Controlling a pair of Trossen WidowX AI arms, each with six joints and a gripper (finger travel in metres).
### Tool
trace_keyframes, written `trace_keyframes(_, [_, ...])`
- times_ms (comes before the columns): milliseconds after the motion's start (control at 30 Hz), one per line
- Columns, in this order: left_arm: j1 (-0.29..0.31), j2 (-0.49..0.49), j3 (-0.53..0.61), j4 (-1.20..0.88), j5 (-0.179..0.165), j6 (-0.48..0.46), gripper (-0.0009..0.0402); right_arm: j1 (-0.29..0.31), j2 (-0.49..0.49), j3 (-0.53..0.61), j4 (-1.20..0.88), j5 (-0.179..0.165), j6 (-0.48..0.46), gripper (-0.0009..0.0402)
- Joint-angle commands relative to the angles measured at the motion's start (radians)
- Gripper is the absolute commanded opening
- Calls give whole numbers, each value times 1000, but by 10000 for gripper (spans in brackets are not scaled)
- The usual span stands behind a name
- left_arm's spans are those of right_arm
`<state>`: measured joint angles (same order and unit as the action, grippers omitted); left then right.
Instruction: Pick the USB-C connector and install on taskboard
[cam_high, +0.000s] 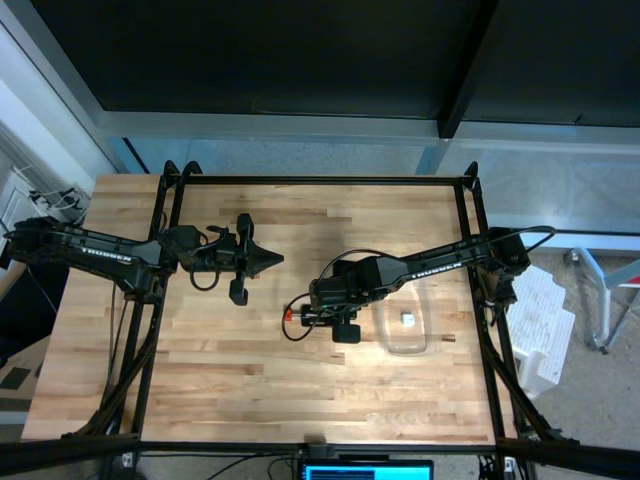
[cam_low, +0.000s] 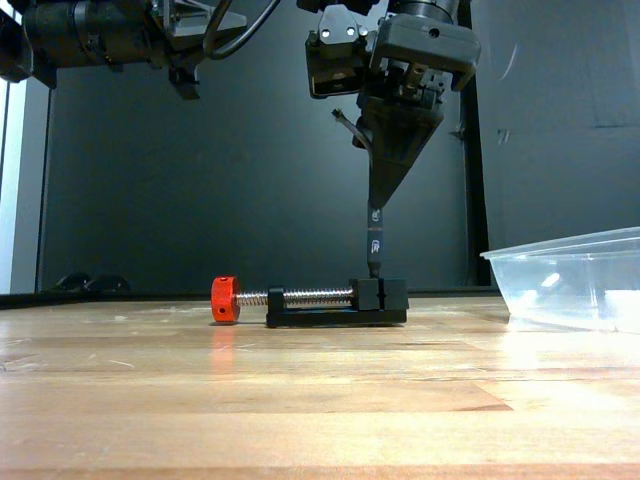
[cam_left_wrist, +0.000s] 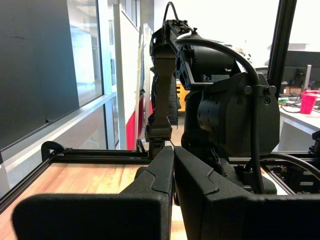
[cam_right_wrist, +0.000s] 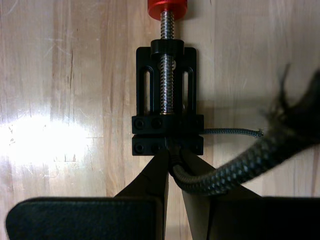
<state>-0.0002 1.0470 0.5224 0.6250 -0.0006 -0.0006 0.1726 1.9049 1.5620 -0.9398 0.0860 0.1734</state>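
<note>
**Right gripper** (cam_low: 378, 208): I read it as clenched on the connector (cam_low: 375, 245), with the tool pointing straight down. The connector is a thin dark bar that hangs upright from the tip of the tool. Its lower end meets the top of the taskboard (cam_low: 335, 305) directly below. From the low view I cannot tell whether it is seated or only touching.

**Taskboard:** it lies flat on the table (cam_low: 300, 400). The black clamp end sits under the tool. A threaded screw (cam_low: 310, 296) runs away from the tool to the orange-red knob (cam_low: 225, 299) at the far end. In the right wrist view the fingertips (cam_right_wrist: 155, 175) close in over the clamp end. A braided cable (cam_right_wrist: 220, 175) leads back from between them toward the wrist.

**Tray** (cam_low: 570, 275): clear plastic, on the table near the tool. It is on the side opposite the knob and apart from the taskboard.

**Left gripper** (cam_left_wrist: 173, 150): I see it closed on nothing, with its fingers (cam_left_wrist: 155, 175) together. It is held above the table, well apart from the taskboard. The right arm (cam_left_wrist: 225, 110) is ahead of its tip.
</note>
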Motion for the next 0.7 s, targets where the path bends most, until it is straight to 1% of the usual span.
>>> trace_keyframes(33, [0,0,0,1,0,0,0,0,5,-23,19,0,1,0])
trace_keyframes(133, [0,0,0,0,0,0,0,0,5,-48,42,0,2,0])
trace_keyframes(700, [0,0,0,1,0,0,0,2,-1,-48,41,0,-9,0])
